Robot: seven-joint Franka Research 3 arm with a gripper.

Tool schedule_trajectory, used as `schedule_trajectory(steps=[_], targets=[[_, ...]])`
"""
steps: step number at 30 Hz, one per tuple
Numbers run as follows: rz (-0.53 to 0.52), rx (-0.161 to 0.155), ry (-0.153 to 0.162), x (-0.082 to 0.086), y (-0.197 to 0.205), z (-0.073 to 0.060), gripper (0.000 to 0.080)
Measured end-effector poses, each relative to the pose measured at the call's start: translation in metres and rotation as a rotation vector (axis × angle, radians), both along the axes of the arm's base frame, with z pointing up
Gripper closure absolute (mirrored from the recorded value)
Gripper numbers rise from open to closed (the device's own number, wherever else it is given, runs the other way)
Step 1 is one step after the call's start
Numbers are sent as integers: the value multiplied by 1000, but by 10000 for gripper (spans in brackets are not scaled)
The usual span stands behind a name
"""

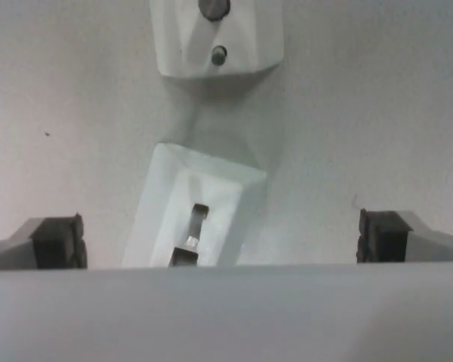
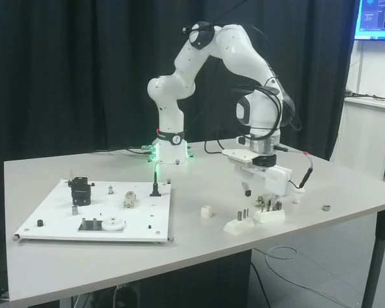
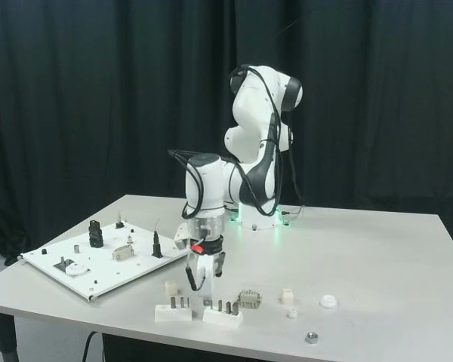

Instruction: Pick square peg 1.

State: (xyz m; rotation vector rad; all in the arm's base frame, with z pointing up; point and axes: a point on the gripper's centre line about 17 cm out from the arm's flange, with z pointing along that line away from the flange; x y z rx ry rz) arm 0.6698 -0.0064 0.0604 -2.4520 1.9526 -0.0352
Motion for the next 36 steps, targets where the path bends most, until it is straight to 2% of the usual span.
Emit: schedule_trajectory(steps=[13, 26, 27, 32, 33, 36], targets=[[18, -4, 19, -5, 8, -18, 3], [24, -24, 11, -3, 6, -29, 3], [20, -24, 11, -3, 6, -30, 262], [13, -20, 9, -3, 8, -31, 262], [13, -19, 9, -2, 9, -31, 428], [13, -17, 8, -2, 10, -31, 428]])
